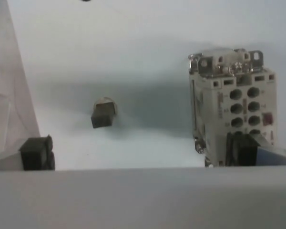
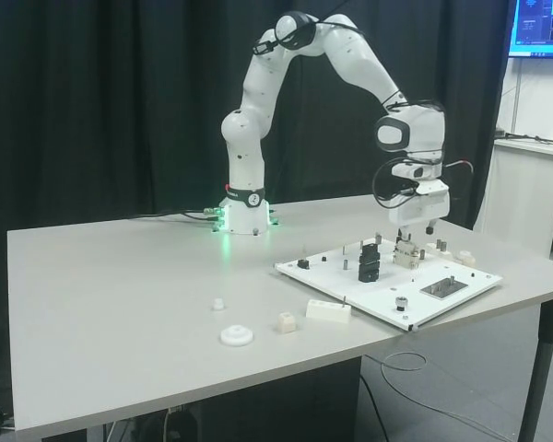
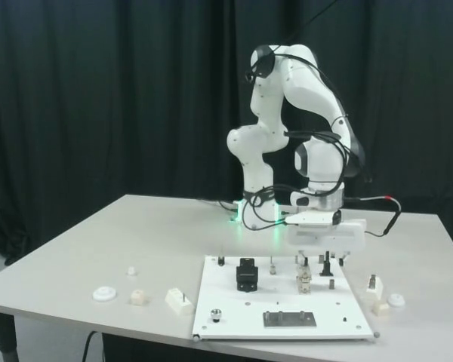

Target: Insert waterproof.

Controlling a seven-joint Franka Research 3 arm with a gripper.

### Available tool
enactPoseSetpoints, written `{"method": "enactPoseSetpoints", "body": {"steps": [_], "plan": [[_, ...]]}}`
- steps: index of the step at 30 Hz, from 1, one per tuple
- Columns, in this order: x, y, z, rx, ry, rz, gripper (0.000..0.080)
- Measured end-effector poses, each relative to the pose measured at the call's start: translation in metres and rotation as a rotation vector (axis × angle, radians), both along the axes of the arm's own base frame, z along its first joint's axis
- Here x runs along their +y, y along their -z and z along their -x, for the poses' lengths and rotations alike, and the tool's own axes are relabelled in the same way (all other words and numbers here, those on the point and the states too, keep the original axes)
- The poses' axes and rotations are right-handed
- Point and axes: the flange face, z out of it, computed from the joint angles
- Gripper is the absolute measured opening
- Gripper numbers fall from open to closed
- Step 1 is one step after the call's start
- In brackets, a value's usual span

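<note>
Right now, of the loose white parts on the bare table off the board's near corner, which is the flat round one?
The white disc, lying farthest from the white board. The white block beside the board is long and rectangular, with a thin pin.

My arm (image 2: 336,41) arches up from base, elbow high, wrist pointing straight down. Gripper (image 1: 138,155) hangs low w/ fingers spread wide, holding nothing; fingertips at approx 8 and 4 o'clock in wrist view.
</note>
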Motion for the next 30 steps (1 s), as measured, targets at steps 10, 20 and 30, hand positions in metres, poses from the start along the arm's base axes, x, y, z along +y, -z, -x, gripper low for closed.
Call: {"method": "enactPoseSetpoints", "body": {"steps": [10, 20, 30], "plan": [[0.0028, 0.0023, -0.0062, -0.008, -0.006, 0.010, 0.0800], [0.0032, 0.0026, -0.0064, -0.006, -0.014, 0.018, 0.0800], [0.0029, 0.0034, -0.0054, 0.004, -0.020, 0.027, 0.0800]]}}
